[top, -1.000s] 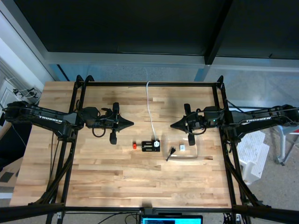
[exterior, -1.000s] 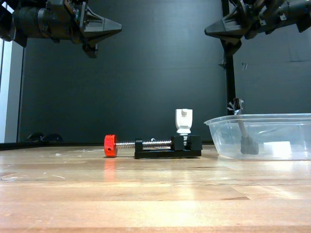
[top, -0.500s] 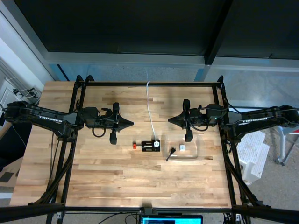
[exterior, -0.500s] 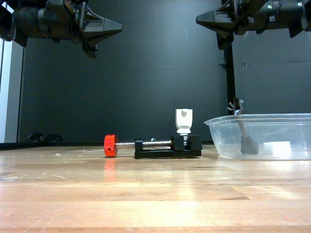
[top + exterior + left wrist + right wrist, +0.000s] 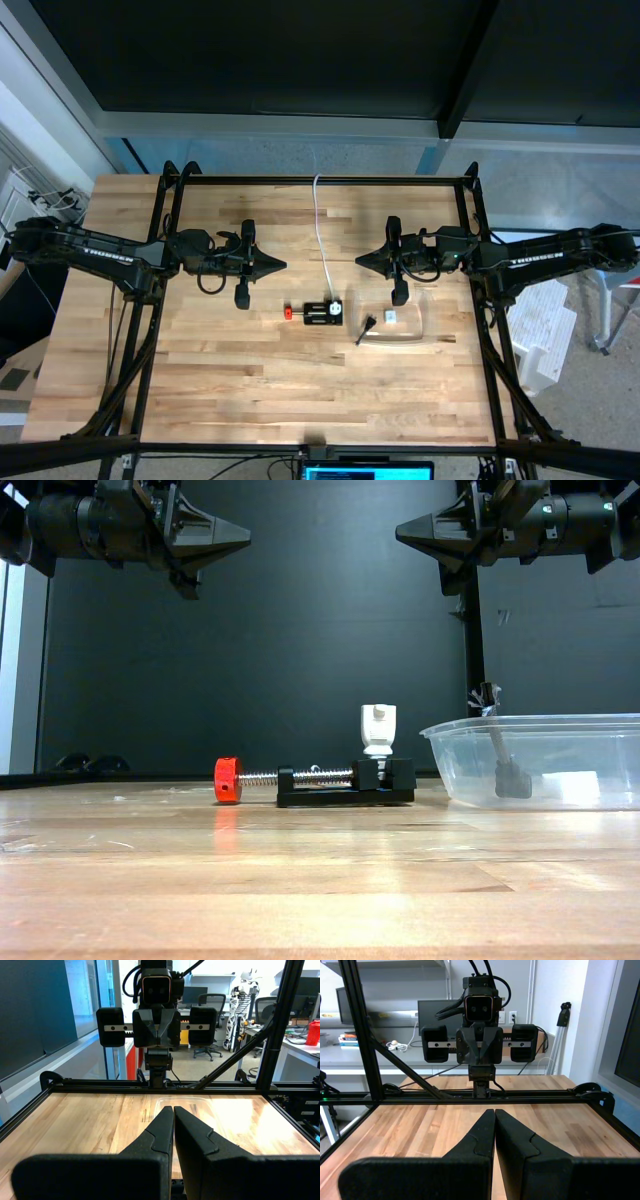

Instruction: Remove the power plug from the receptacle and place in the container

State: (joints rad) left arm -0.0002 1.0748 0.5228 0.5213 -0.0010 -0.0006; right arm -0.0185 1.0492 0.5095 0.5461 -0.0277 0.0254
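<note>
While both arms hang high above the counter [image 5: 200, 360], the left gripper [image 5: 281, 265] and the right gripper [image 5: 361, 261] face each other, each with its fingers pressed together. The plug [image 5: 368, 325] lies inside the tray [image 5: 422, 326] at its left end, cord leaning on the wall, just beside the socket block [image 5: 322, 312].

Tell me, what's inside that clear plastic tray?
The black power plug lies in the tray, cord poking above the rim, near a white label. Clear walls hide nothing. Both shut, left claw and right claw hang high above.
</note>
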